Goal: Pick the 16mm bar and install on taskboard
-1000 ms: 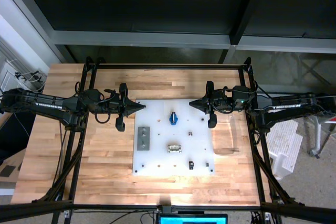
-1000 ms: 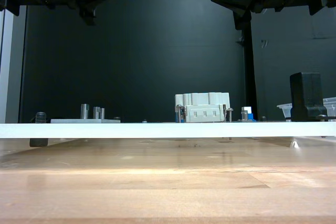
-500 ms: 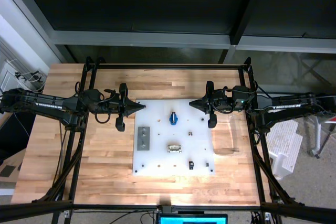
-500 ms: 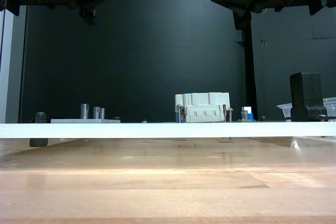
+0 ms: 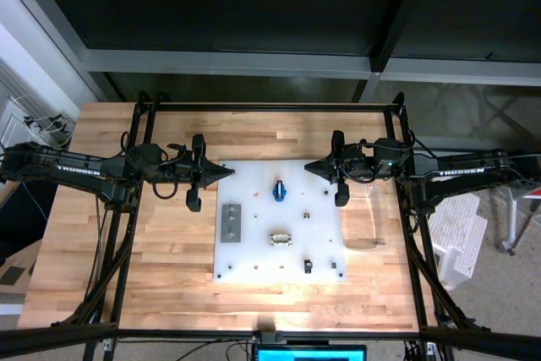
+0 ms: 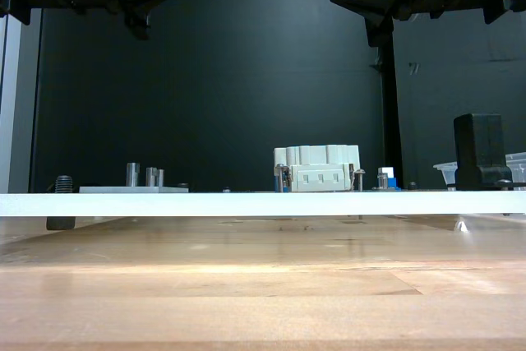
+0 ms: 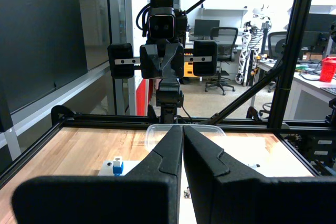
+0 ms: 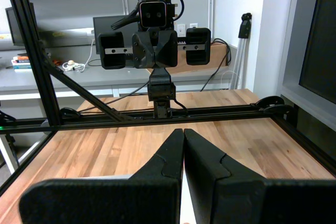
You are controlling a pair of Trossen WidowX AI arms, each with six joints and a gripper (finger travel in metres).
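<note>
16mm bar is in neither pair of fingers, and these views do not show which piece it is or where it lies.

The left fingers [image 5: 226, 172] are pressed together tip to tip with nothing between them. They are held level, high above the worktop [image 5: 169, 276]. The white board [image 5: 254, 253] begins right beneath their tips and stretches away ahead of them.

The right fingers [image 5: 309, 166] are also closed on nothing, at much the same height. They point back toward the left fingers, so the two sets of tips face each other, well apart, across the board.

- **Blue knob:** a blue knob [image 5: 279, 189] stands on the board below the gap between the two sets of tips, nearer the right fingers.
- **Grey block:** a grey block [image 5: 231, 221] lies below the left fingers and off to their side, toward the near edge. Short metal pegs [image 6: 131, 174] stand upright on it.
- **Cream connector:** a cream connector [image 5: 280, 239] sits farther toward the near edge, below the space between the two pairs of fingers.
- **Black block:** a black block [image 5: 309, 265] stands below the right fingers' tips, close to the near edge of the board.
- **Clear tub:** a clear tub [image 5: 369, 219] rests on the worktop behind and below the right fingers, off the board and just beside its edge.

From the left wrist camera, the right arm [image 7: 163, 56] is straight ahead, beyond the closed fingertips.
</note>
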